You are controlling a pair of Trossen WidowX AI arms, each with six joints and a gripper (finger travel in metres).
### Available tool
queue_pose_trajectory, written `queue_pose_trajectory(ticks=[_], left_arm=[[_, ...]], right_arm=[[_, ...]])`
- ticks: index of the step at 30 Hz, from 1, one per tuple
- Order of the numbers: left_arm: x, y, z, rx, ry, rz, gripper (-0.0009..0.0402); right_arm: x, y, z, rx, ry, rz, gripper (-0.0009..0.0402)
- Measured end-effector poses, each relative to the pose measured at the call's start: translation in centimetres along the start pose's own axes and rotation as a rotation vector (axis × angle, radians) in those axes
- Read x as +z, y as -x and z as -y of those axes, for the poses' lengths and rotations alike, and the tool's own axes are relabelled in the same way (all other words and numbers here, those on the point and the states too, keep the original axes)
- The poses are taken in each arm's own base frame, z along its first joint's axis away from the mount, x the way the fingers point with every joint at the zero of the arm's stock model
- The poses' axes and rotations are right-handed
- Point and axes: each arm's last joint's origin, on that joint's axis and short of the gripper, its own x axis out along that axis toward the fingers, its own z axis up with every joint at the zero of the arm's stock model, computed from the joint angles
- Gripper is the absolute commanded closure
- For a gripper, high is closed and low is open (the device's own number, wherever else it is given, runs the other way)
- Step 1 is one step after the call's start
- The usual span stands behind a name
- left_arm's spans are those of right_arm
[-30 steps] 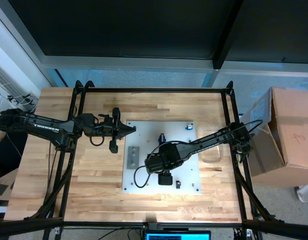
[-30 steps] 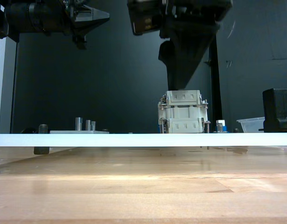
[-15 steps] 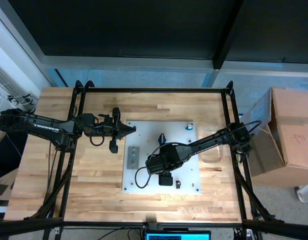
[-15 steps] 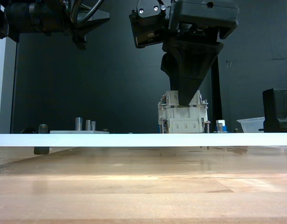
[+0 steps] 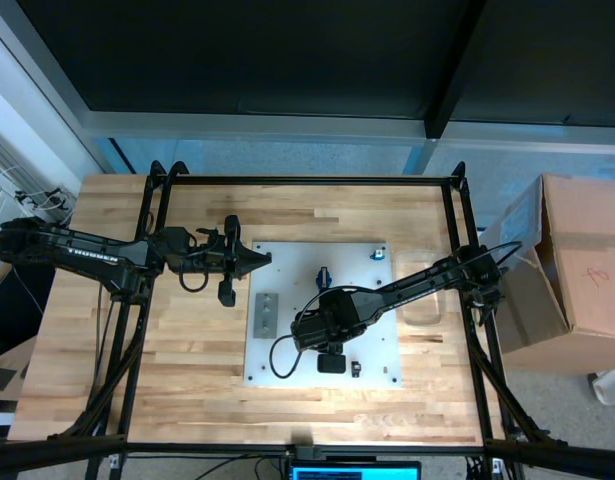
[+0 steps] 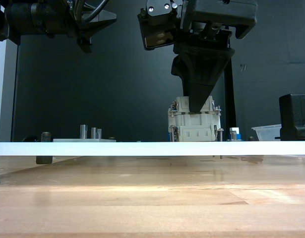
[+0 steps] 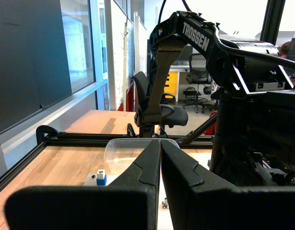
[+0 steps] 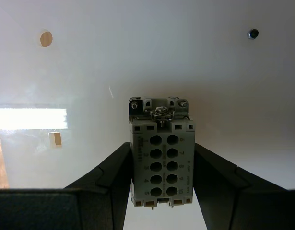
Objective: Remove the HAN10E connector from the taskboard and place in the container
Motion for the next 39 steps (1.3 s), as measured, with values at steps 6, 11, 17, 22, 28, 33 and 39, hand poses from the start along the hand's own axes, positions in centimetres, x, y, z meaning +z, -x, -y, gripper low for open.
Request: queue_pose_trajectory(ticks=[6, 11, 17, 22, 28, 33, 39], left_arm=[[0.0, 0.0, 0.0, 0.0, 0.0, 0.0, 0.0393], [0.0, 0.0, 0.0, 0.0, 0.0, 0.0, 0.0393], [0.0, 0.0, 0.0, 0.0, 0.0, 0.0, 0.0393], [0.0, 0.0, 0.0, 0.0, 0.0, 0.0, 0.0393], [0.0, 0.0, 0.0, 0.0, 0.0, 0.0, 0.0393], [0.0, 0.0, 0.0, 0.0, 0.0, 0.0, 0.0393], [0.0, 0.0, 0.0, 0.0, 0.0, 0.0, 0.0393]], right_arm=[[0.0, 0.1, -0.1, -0.003, 0.002, 0.002, 0.0359], [0.0, 0.3, -0.1, -0.004, 0.003, 0.001, 0.0378], [0.1, 1.4, 0.0, -0.001, 0.004, 0.019, 0.0383], [0.0, 2.9, 0.3, 0.005, -0.001, 0.053, 0.0381], [-0.3, 4.5, 0.6, 0.016, -0.005, 0.081, 0.0381], [-0.5, 5.0, 0.6, 0.022, -0.004, 0.086, 0.0381], [-0.6, 5.1, 0.6, 0.023, -0.001, 0.086, 0.0381]])
